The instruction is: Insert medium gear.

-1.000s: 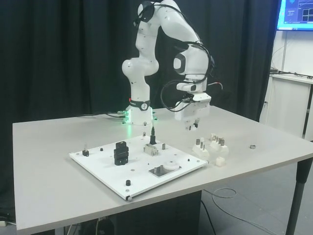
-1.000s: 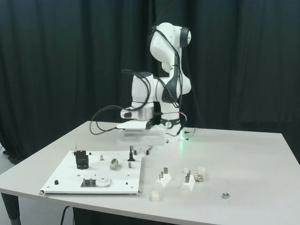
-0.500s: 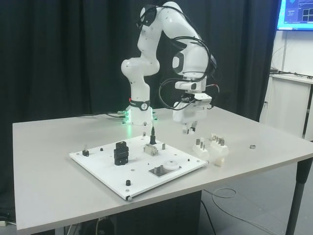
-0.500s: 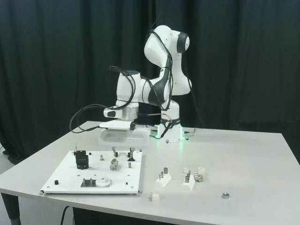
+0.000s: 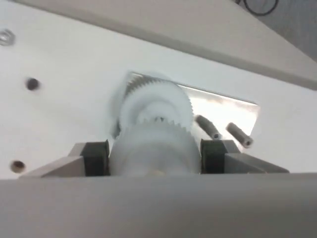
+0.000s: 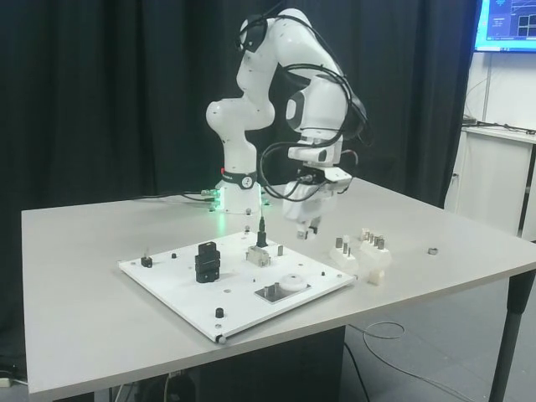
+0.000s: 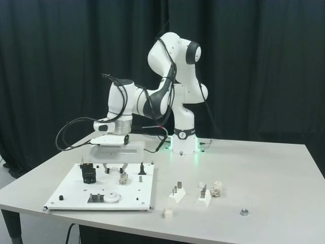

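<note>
Black curtains (image 7: 51,76) are enclosing a grey counter (image 7: 274,178) bearing a bolted white arm (image 7: 167,66); a screen (image 6: 507,25) is glowing — probably a robotics lab.

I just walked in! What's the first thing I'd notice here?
The big white robot arm bending over the white board on the grey table. Its pincer holds a white toothed gear above another white gear on the board. Green light glows at the arm's base.
</note>
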Robot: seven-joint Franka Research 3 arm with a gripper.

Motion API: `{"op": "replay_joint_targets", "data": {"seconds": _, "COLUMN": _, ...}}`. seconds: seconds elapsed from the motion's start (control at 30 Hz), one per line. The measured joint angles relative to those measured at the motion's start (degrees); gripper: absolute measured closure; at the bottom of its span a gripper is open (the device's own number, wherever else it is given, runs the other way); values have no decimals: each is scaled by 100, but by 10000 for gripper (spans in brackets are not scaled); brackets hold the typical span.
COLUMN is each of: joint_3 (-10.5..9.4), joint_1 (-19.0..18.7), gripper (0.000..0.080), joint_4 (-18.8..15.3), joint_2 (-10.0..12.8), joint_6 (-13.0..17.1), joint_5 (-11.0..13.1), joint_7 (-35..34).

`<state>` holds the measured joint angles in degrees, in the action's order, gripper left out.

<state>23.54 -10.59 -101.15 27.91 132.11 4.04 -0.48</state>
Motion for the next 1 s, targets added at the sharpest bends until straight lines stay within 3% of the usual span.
{"op": "replay_joint_targets", "data": {"seconds": 0.47, "joint_3": -305, "joint_1": 654, "gripper": 406, "joint_4": 521, "joint_2": 386, "joint_6": -287, "joint_5": 102, "joint_7": 1337}}
{"op": "replay_joint_targets", "data": {"seconds": 1.0, "joint_3": -322, "joint_1": 948, "gripper": 406, "joint_4": 985, "joint_2": 896, "joint_6": -456, "joint_5": 444, "joint_7": 2032}}
